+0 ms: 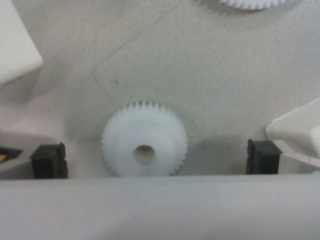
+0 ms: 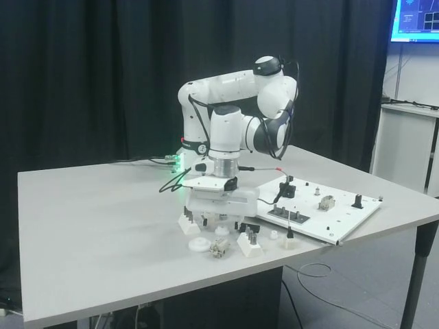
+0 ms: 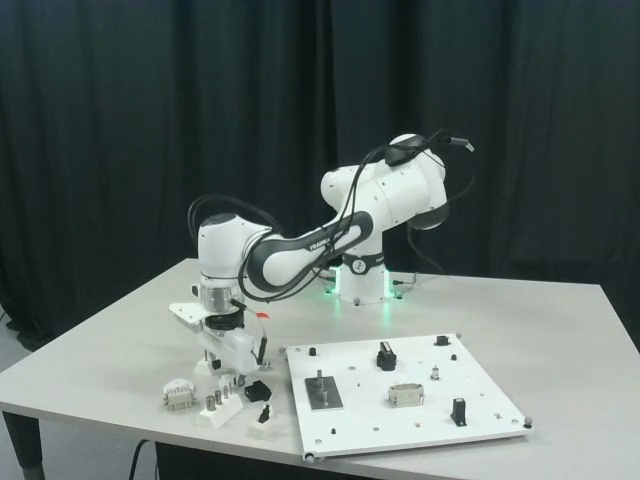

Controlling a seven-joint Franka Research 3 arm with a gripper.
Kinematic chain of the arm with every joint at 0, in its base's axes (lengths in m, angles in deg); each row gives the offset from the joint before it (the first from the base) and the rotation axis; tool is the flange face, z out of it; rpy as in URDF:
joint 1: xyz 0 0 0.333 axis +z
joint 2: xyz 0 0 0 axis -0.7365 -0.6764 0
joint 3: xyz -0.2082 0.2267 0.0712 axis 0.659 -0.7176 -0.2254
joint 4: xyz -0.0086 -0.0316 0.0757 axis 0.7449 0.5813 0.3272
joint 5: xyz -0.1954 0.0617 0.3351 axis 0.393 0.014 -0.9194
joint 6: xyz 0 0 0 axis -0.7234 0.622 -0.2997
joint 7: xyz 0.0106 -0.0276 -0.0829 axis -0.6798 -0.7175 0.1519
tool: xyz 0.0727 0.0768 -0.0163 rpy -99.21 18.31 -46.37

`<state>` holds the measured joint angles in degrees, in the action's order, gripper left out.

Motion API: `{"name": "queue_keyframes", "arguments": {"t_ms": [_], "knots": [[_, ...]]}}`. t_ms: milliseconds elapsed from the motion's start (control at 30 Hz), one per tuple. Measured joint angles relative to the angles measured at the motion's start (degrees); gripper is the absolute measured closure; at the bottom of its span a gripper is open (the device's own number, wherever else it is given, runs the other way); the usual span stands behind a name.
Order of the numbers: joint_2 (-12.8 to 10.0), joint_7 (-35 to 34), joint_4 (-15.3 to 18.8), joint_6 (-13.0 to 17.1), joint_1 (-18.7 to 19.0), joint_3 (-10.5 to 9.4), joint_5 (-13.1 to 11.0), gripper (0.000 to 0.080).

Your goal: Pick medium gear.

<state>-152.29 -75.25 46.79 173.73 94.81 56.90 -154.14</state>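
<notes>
I see the medium gear (image 1: 145, 140) lying flat on the grey bench (image 1: 210, 75), bore pointing straight up, no long axis to speak of. End effector (image 1: 155, 160) is spread wide, black fingertips (image 1: 49, 161) either side of it w/ clear gaps, holding nothing. Another gear (image 1: 252, 4) sits well apart.

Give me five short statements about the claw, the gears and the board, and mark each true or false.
1. The claw is open, with a white gear lying between its fingers. True.
2. The fingers already press on that gear's teeth. False: there is a gap on both sides.
3. A second white gear shows at the edge of the wrist view. True.
4. The white board is bare. False: several small parts sit on it.
5. The gear lies flat on the grey table. True.
</notes>
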Motion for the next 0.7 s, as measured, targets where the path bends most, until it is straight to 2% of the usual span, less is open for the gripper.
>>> {"name": "queue_keyframes", "arguments": {"t_ms": [700], "knots": [[0.0,0.0,0.0,1.7,0.0,-1.39,-0.6,0.0003]]}}
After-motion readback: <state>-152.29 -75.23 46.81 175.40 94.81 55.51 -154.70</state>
